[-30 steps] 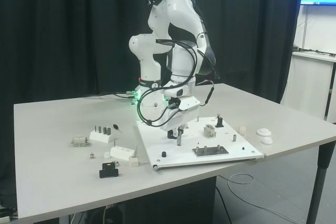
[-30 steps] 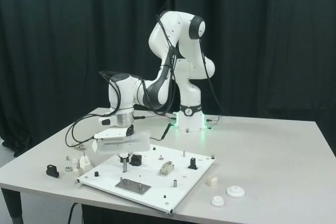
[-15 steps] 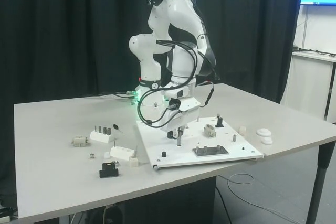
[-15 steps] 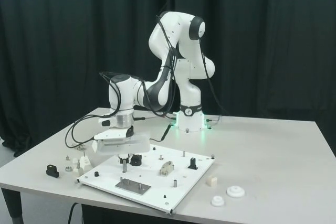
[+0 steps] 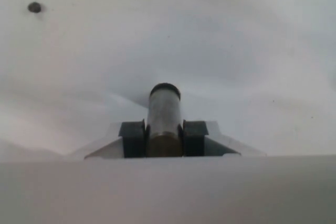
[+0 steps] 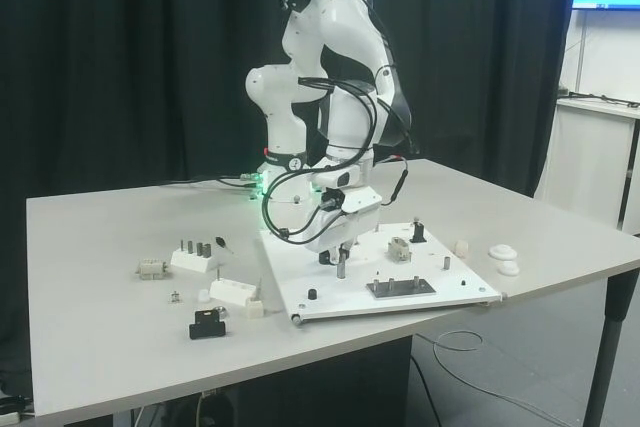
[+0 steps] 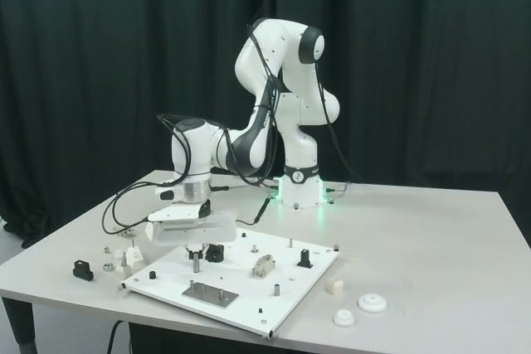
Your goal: Insert round peg 4.
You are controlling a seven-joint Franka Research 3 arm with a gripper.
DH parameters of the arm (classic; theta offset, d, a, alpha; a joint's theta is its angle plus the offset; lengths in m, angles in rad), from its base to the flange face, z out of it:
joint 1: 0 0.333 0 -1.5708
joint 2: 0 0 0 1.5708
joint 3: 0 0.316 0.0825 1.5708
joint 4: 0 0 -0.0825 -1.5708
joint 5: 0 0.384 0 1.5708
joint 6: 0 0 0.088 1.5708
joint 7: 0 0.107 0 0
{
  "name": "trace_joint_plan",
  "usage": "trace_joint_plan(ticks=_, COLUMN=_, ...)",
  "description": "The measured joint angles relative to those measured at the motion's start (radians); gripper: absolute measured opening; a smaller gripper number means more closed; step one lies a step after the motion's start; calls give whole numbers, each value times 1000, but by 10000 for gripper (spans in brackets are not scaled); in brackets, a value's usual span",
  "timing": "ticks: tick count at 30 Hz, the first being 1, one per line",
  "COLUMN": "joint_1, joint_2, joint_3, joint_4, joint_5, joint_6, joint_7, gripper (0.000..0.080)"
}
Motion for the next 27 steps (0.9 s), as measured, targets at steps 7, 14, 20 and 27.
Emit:
trace_joint_plan(ticks=7, joint_1=0, joint_2=4, joint_3=1, joint_4=5, joint_5=0, joint_6=0, joint_7=0, gripper=150)
trace_joint_plan(ticks=14, joint_1=0, joint_2=5, joint_3=1, joint_4=6, joint_5=0, joint_6=-1, joint_7=0, gripper=150)
trace_joint_plan(ticks=20, joint_1=0, joint_2=7, joint_3=2, joint_4=6, joint_5=0, joint_6=-3, joint_7=0, gripper=150)
trace_joint_plan(ticks=27, joint_1=0, joint_2=11, joint_3=2, joint_4=7, joint_5=0, joint_6=-3, joint_7=0, gripper=150)
